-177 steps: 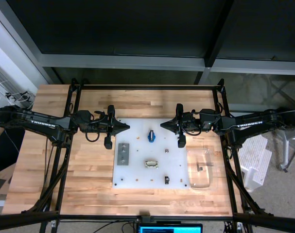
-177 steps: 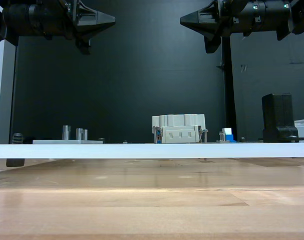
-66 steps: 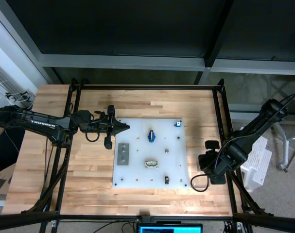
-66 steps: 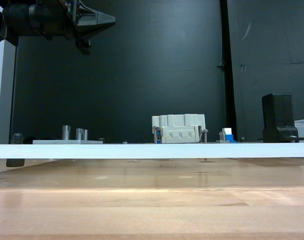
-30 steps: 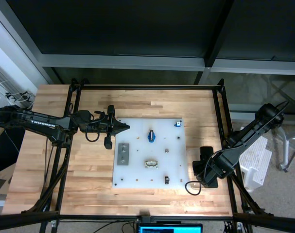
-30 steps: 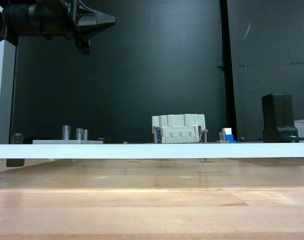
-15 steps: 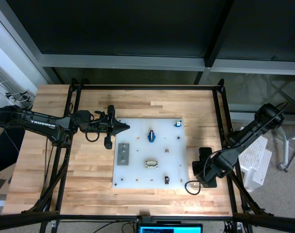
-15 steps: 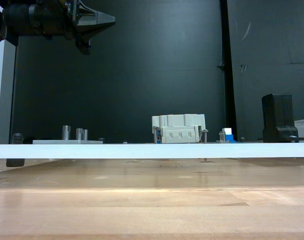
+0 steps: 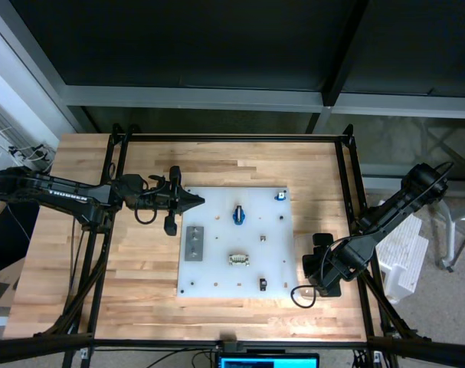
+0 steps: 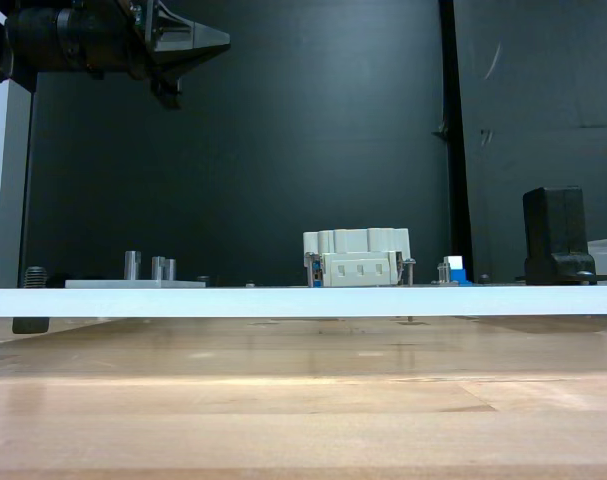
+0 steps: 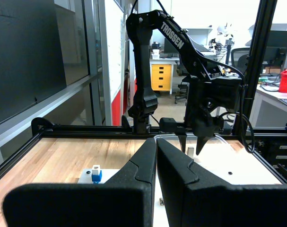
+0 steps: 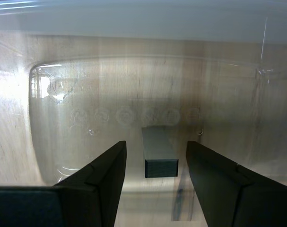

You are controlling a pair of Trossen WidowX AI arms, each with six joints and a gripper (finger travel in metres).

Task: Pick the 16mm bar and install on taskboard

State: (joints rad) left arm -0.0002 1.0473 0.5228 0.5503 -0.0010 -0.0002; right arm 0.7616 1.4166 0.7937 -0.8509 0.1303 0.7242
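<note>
The 16mm bar [image 12: 159, 160], a short dark-grey piece, lies on the floor of a clear plastic tray [image 12: 63, 118]. My right gripper [image 12: 156, 144] is open, pointing down into the tray with one finger on each side of the bar, not touching it. From above, the right gripper [image 9: 316, 269] hangs just right of the white taskboard [image 9: 217, 264]. The left wrist view also shows the right gripper [image 11: 192, 144] over the bar [image 11: 190, 151]. My left gripper [image 9: 192, 201] is shut and hovers at the taskboard's far left corner, high in the low view [image 10: 198, 40].
The taskboard carries a grey block [image 9: 194, 242], a blue knob [image 9: 238, 215], a beige connector [image 9: 238, 261], a black part [image 9: 262, 285] and a small blue-white connector [image 9: 279, 196]. A black frame [image 9: 347, 176] surrounds the table.
My right arm swung from above the taskboard's far side to the tray at the right and came down into it. Over the last half second it barely shifted. The left arm stayed still.
</note>
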